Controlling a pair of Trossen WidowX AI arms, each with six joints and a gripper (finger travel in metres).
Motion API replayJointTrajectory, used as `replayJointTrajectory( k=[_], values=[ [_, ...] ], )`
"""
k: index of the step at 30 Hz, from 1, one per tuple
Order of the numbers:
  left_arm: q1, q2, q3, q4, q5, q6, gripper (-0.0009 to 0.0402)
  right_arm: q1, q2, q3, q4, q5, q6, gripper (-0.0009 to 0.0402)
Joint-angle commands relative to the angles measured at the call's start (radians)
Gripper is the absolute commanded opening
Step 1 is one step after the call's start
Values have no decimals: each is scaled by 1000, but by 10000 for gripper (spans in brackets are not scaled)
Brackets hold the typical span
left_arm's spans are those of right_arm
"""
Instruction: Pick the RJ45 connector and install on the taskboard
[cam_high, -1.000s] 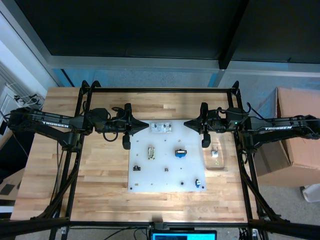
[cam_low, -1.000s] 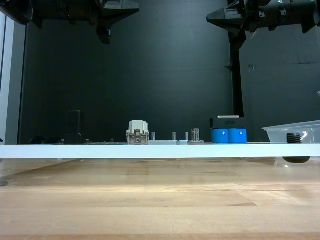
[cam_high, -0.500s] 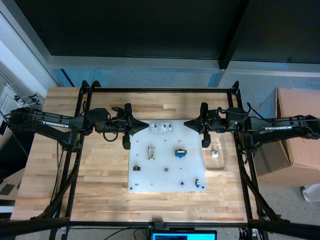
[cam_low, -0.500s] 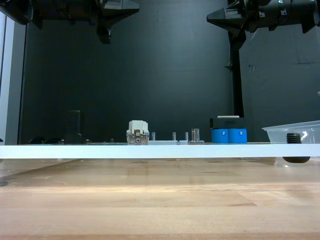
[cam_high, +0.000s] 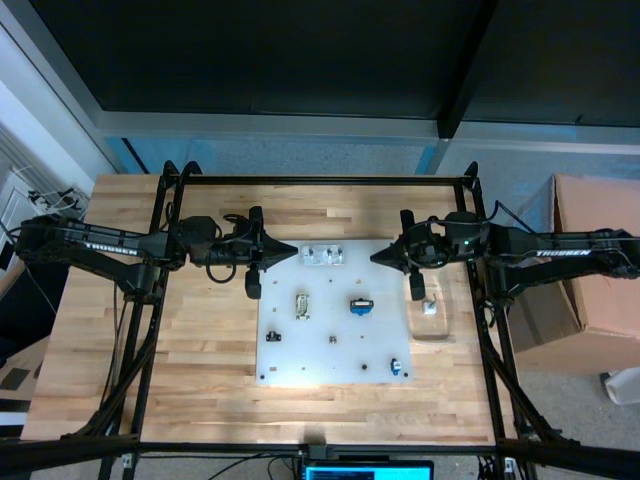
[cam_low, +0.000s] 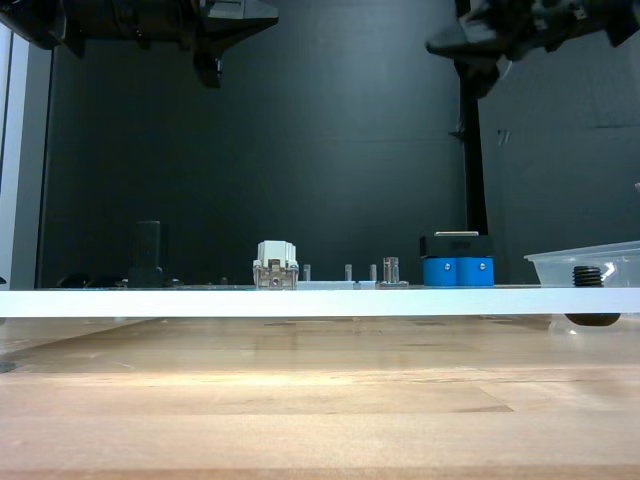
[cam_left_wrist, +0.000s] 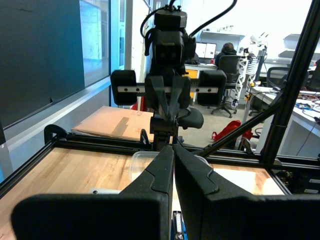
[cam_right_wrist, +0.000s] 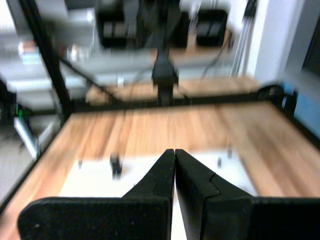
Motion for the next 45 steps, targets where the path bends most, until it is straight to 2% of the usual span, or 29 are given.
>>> replayJointTrajectory(
  k=[1, 6, 11, 15, 18, 21, 28, 38, 45],
  values=[
    [0, 0, 0, 0, 0, 0, 1, 1, 0, 70, -235, -6, -17, 0],
    [0, 0, 0, 0, 0, 0, 1, 3, 3, 159, -586, -13, -48, 1],
    [0, 0, 0, 0, 0, 0, 1, 7, 3, 210, -846, 43, -71, 2],
    [0, 0, 0, 0, 0, 0, 1, 8, 3, 251, -1009, 43, -71, 1],
    [0, 0, 0, 0, 0, 0, 1, 9, 3, 267, -1105, 70, -67, 0],
    [0, 0, 0, 0, 0, 0, 1, 10, 3, 275, -1185, 74, -67, 0],
    [0, 0, 0, 0, 0, 0, 1, 12, 3, 296, -1298, 76, -50, 0],
    [0, 0, 0, 0, 0, 0, 1, 16, 10, 292, -1307, 88, -36, 0],
    [0, 0, 0, 0, 0, 0, 1, 26, 37, 241, -1306, 92, -32, 0]
  ],
)
